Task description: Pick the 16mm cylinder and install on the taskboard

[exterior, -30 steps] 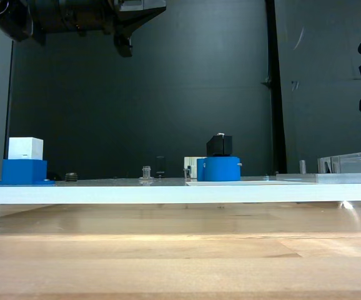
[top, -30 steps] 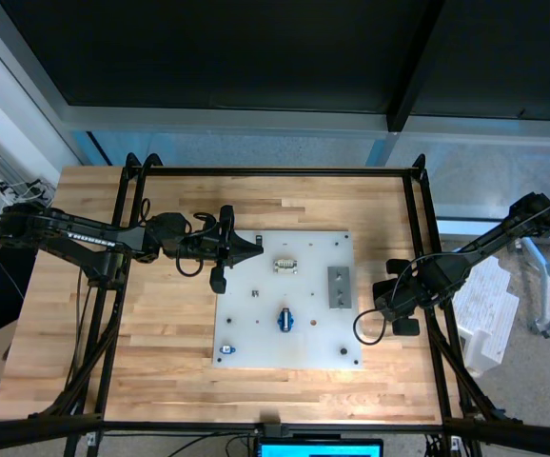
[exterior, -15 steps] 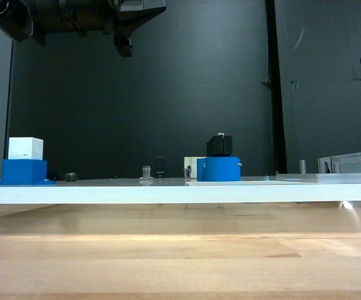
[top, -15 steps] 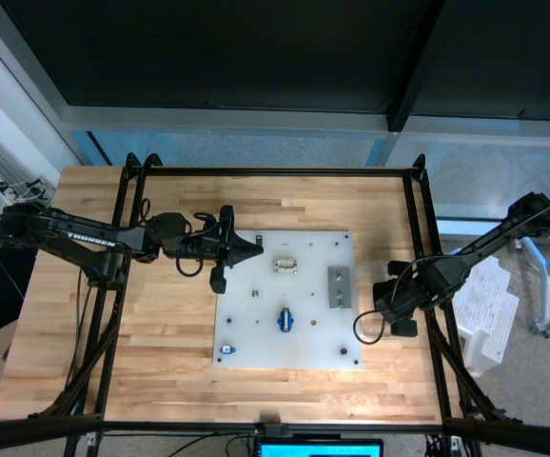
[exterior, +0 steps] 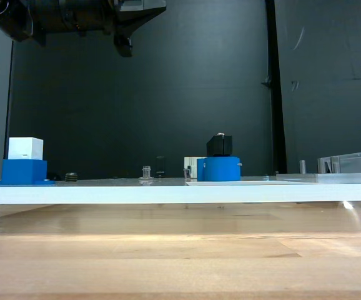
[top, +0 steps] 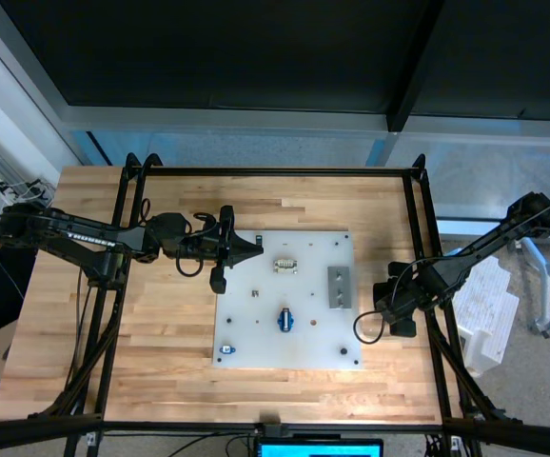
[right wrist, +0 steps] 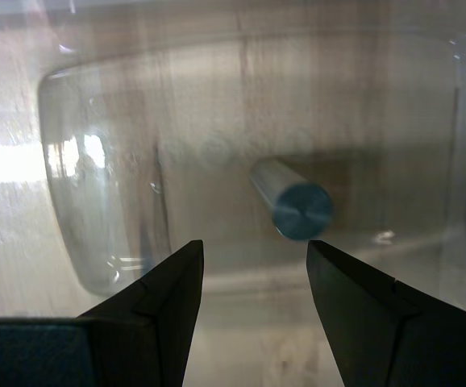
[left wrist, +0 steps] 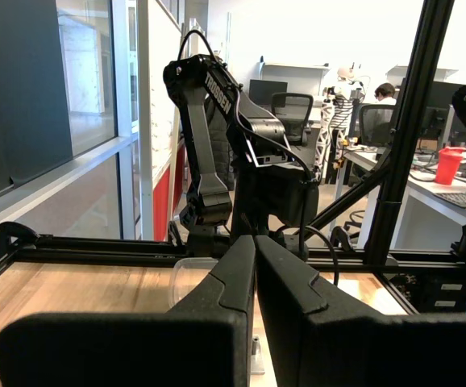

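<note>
Grey 16mm cylinder [right wrist: 292, 199] in clear tray [right wrist: 96, 201]; right gripper [right wrist: 255, 246], open and empty, has dropped lower toward it, beside taskboard [top: 256, 333]: grasp next. Left gripper [left wrist: 255, 238] closed, parked above taskboard edge.
</note>
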Controlling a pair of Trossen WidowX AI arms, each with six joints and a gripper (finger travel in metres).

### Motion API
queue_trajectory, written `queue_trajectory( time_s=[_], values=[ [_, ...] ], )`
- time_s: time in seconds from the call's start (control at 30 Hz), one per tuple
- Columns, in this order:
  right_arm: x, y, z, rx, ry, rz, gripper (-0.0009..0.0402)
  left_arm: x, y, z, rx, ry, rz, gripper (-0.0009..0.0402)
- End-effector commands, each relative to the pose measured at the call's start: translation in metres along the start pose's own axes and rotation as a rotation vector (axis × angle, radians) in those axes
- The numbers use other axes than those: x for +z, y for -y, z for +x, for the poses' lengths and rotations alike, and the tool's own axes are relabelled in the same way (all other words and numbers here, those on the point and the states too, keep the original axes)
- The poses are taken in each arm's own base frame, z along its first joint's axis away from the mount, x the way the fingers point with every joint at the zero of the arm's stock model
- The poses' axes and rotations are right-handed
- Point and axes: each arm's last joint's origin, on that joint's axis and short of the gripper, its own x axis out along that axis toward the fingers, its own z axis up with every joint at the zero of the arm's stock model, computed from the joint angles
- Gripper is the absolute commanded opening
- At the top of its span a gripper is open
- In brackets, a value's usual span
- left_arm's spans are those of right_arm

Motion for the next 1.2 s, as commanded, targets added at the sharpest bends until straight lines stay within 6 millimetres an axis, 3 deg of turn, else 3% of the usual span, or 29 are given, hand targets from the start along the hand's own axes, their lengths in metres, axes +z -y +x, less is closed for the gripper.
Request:
queue_trajectory(
  time_s=[0.03, 0.63, 1.2],
  values=[
    [-0.002, 0.000, 0.005, 0.004, 0.005, 0.003, 0.0175, 0.000, 0.000, 0.000, 0.000, 0.000, 0.000, 0.0000],
    [-0.009, 0.002, 0.024, 0.005, 0.008, 0.020, 0.0168, 0.000, 0.000, 0.000, 0.000, 0.000, 0.000, 0.0000],
    [-0.009, 0.002, 0.025, 0.001, 0.013, 0.013, 0.0131, 0.000, 0.000, 0.000, 0.000, 0.000, 0.000, 0.0000]
  ],
)
